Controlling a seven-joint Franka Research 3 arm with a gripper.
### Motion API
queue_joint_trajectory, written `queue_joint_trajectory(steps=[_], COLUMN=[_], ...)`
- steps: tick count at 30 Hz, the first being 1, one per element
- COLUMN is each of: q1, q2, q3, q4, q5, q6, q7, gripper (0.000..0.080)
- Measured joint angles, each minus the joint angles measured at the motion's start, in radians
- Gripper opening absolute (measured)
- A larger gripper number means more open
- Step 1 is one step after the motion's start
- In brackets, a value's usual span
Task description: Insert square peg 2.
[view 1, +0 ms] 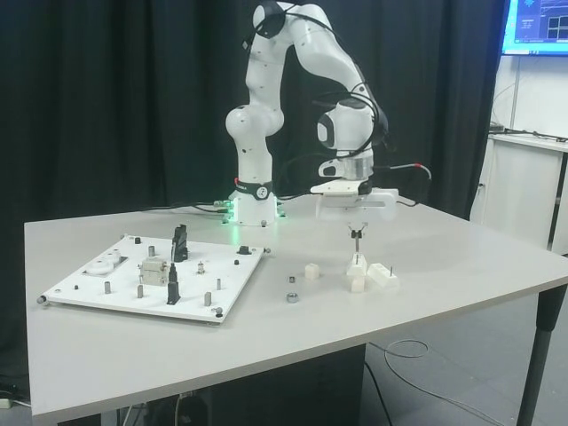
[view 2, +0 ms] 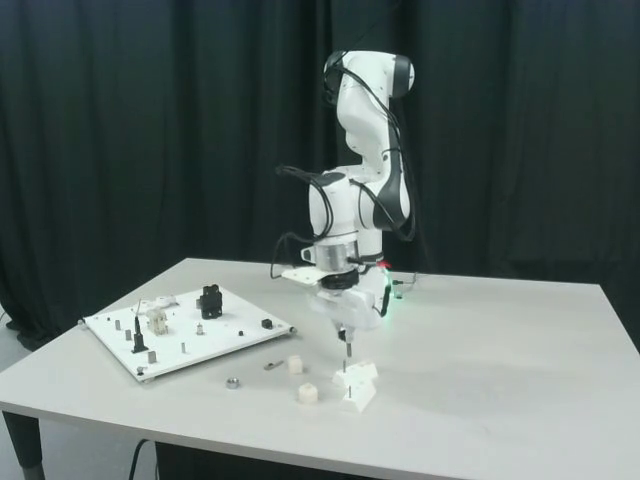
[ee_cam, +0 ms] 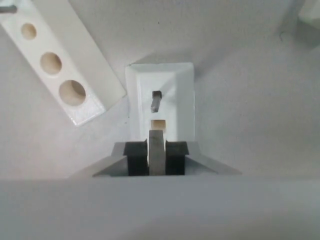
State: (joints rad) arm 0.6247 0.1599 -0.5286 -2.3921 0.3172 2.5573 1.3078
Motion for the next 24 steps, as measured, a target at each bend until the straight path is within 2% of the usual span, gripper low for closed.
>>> queue_joint_trajectory(steps=[13, 24], q1=[0.000, 0.000], q2=[-0.016, -0.016], q3=[-0.007, -0.007], q4=[0.026, 0.037], q5=[-0.036, -0.055], q6=[-0.048, -0.059], q7=[0.022, 0.041], gripper=[0.0071, 0.0071])
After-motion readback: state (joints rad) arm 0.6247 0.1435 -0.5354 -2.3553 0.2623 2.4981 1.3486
